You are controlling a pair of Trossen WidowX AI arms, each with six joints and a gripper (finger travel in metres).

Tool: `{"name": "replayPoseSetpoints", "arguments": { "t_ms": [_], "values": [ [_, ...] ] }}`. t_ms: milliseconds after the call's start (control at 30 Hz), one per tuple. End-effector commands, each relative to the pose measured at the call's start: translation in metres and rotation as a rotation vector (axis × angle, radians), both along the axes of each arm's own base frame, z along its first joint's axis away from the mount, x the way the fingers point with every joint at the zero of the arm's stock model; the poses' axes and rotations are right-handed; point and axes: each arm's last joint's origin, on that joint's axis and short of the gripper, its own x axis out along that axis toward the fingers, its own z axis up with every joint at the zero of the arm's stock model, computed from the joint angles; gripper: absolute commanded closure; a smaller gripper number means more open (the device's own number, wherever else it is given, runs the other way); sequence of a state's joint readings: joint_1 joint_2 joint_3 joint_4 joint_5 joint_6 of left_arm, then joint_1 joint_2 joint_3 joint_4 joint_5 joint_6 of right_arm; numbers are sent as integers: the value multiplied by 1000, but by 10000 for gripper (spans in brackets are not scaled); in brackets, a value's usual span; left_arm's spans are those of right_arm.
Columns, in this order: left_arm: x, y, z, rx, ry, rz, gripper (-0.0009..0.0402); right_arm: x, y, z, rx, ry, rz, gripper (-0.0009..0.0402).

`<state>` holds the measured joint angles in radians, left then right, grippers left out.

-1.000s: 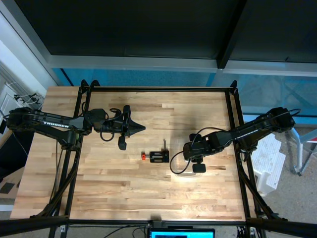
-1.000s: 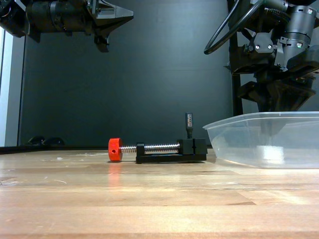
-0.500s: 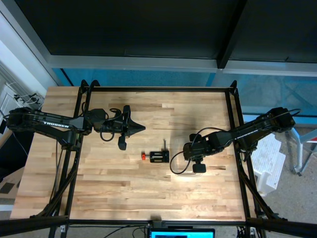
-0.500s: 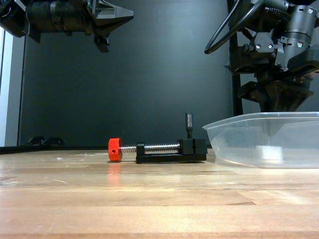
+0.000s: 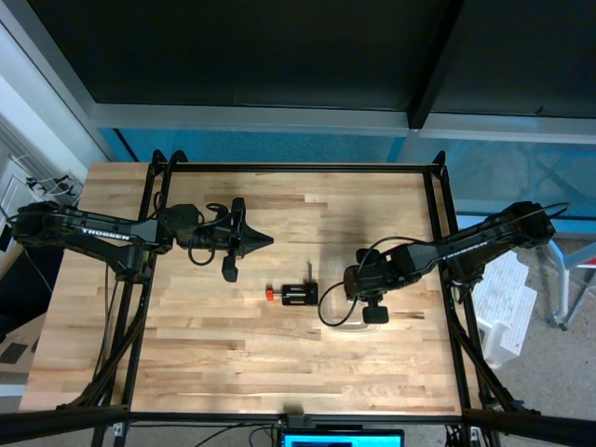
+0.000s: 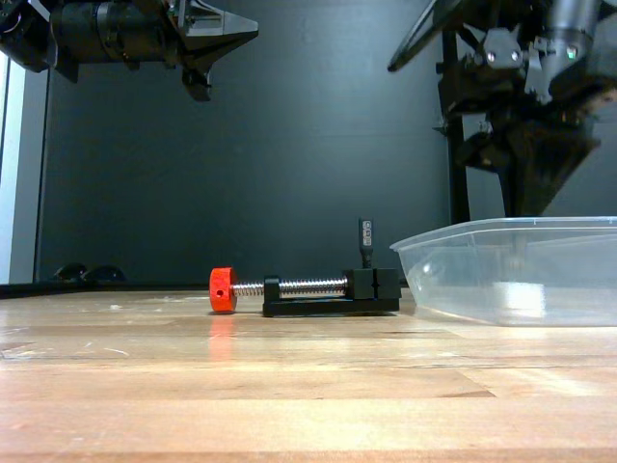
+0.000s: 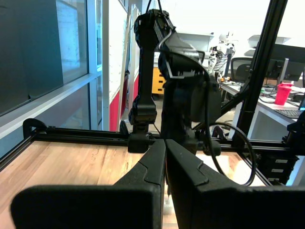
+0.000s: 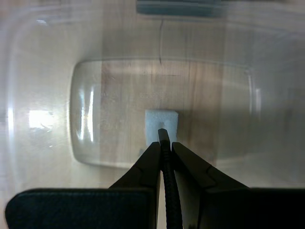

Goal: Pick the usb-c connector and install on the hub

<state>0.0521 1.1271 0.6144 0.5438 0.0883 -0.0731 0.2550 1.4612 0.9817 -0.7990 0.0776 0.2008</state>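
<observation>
Right tool (image 8: 165,146) grips the usb-c connector (image 8: 163,136) above a clear tub (image 6: 501,275) holding a white block (image 8: 161,120); a red-knobbed clamp (image 6: 318,291) stands just beside. Left tool (image 7: 165,141), closed and empty, hovers well apart over the tabletop (image 5: 233,345).

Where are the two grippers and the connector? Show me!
Left gripper (image 5: 266,240): high view, tip of its shut jaws, over the left of the table (image 5: 279,363).
Right gripper (image 8: 165,144): right wrist view, between its jaw tips, above the tub (image 8: 38,95).
Connector (image 8: 163,135): right wrist view, its black end, held in the right gripper.
</observation>
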Motion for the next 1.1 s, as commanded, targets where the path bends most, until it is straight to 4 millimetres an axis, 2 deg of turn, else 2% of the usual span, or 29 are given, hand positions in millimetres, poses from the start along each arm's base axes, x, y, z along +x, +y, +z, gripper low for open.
{"name": "replayPoseSetpoints", "arguments": {
  "t_ms": [33, 300, 467, 733, 1100],
  "values": [
    [0, 0, 0, 0, 0, 0, 393, 2, 0, 16, -2, 8, -1, 393],
    [0, 0, 0, 0, 0, 0, 393, 5, 1, 51, -17, 30, 28, 393],
    [0, 0, 0, 0, 0, 0, 393, 5, 1, 62, -26, 34, 57, 393],
    [0, 0, 0, 0, 0, 0, 393, 9, 2, 63, -46, 119, 66, 393],
    [0, 0, 0, 0, 0, 0, 393, 43, 2, 61, 3, 163, 0, 393]
  ]
}}
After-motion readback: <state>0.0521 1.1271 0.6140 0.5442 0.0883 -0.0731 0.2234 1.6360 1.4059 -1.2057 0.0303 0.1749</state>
